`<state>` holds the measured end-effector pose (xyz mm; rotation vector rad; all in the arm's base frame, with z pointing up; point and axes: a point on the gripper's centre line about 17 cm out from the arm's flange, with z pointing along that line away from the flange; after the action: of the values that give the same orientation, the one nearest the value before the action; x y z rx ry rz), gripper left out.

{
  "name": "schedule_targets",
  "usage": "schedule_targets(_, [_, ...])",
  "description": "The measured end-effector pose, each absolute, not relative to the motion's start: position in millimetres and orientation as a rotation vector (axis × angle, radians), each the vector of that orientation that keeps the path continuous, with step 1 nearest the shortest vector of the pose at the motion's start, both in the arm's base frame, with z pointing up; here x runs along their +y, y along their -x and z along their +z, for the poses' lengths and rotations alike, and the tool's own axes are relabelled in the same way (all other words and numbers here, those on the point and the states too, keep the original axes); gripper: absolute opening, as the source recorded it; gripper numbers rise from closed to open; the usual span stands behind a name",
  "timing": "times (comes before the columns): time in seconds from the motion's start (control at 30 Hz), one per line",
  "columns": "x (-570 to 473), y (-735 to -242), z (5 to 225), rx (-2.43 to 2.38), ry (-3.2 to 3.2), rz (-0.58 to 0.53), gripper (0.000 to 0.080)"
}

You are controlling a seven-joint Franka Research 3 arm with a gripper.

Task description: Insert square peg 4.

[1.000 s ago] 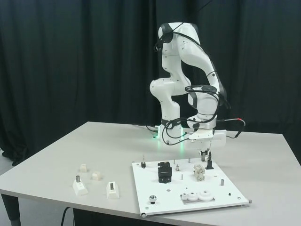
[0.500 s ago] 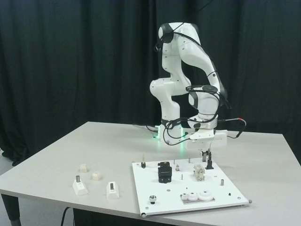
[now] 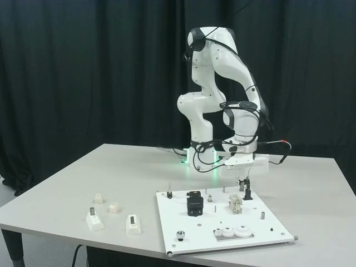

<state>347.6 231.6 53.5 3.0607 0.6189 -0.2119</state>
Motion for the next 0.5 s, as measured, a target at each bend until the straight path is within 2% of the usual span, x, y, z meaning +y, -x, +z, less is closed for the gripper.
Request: schedule_targets(0.5, [230.6,-347.4,53.2,0.616,-3.06,-0.216,0.0151])
